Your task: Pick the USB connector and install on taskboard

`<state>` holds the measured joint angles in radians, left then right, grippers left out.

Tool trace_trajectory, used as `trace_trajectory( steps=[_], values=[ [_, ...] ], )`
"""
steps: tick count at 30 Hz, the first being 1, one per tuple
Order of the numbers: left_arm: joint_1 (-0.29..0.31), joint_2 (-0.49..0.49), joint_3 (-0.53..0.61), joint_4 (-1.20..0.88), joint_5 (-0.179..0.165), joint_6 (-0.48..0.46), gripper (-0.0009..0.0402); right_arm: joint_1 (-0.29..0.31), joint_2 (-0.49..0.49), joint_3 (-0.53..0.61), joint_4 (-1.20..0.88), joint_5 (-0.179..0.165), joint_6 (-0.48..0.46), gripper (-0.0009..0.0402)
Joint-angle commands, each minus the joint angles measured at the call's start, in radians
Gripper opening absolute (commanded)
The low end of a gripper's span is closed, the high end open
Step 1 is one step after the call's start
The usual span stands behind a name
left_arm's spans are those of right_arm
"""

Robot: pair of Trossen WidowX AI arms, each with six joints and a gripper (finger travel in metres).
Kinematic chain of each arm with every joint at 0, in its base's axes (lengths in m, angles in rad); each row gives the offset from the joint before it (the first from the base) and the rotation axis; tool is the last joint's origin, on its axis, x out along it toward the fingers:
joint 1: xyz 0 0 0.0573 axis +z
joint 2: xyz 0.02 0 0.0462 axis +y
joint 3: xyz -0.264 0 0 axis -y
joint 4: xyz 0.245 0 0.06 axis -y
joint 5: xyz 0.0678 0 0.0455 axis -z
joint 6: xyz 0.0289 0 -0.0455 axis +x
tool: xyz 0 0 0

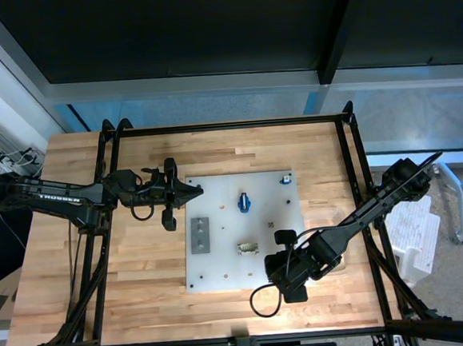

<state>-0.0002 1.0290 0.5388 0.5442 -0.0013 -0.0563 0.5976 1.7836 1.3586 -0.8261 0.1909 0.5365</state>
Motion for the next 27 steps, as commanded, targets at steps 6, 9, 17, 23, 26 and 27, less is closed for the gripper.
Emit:
trace_trajectory(
  steps=[6,9,17,23,26,27],
  values=[
    [0.000,0.000,0.000,0.000,0.000,0.000,0.0000,0.001,-0.002,0.007,0.002,-0.003,0.002,0.0059],
    [0.000,0.000,0.000,0.000,0.000,0.000,0.0000,0.001,-0.003,0.007,0.001,-0.003,0.003,0.0088],
    [0.000,0.000,0.000,0.000,0.000,0.000,0.0000,0.003,-0.035,0.007,-0.019,0.000,0.009,0.0138],
    [0.000,0.000,0.000,0.000,0.000,0.000,0.0000,0.002,-0.083,0.007,-0.058,0.002,0.006,0.0162],
    [0.000,0.000,0.000,0.000,0.000,0.000,0.0000,0.002,-0.105,0.007,-0.070,0.002,0.005,0.0171],
    [0.000,0.000,0.000,0.000,0.000,0.000,0.0000,0.002,-0.109,0.007,-0.079,0.001,0.005,0.0173]
  ],
)
